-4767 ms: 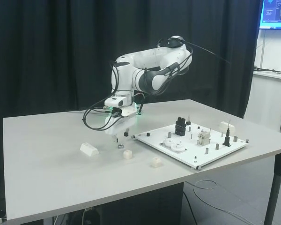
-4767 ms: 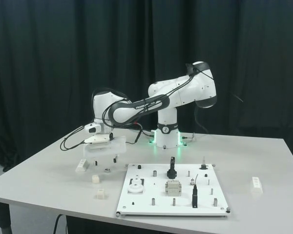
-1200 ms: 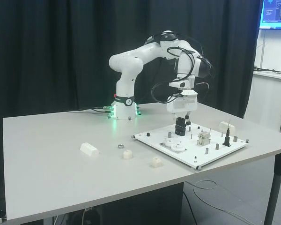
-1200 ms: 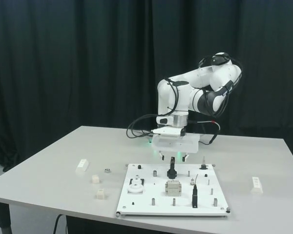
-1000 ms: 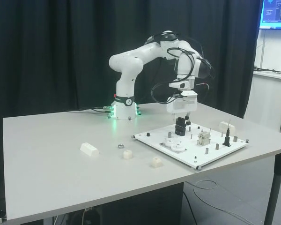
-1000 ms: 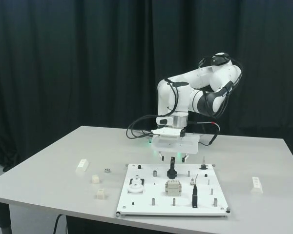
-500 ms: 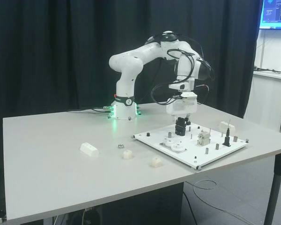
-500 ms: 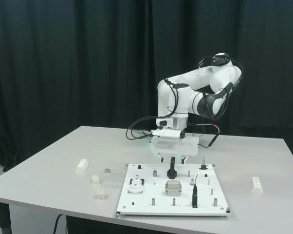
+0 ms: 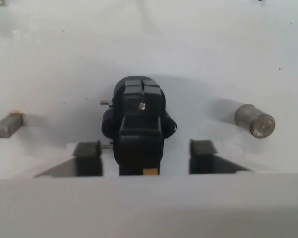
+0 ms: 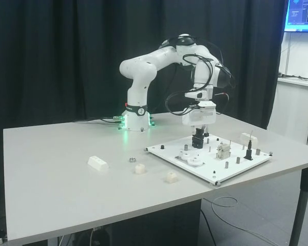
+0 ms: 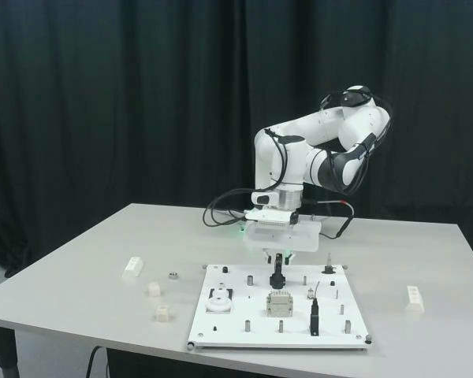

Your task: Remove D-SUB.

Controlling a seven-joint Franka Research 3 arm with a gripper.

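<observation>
Between one end effector's two spread fingers, one black D-SUB unclamped.

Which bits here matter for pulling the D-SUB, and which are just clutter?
Job:
D-SUB, black, upright on the board
tool, open, a finger either side of it

Lying about:
white gear
three white blocks on the table
white block

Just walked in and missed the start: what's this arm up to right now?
The white arm's gripper hangs over the white board on the grey table, its open fingers on either side of the black D-SUB connector. The connector is not yet gripped and sits upright on the board.
</observation>
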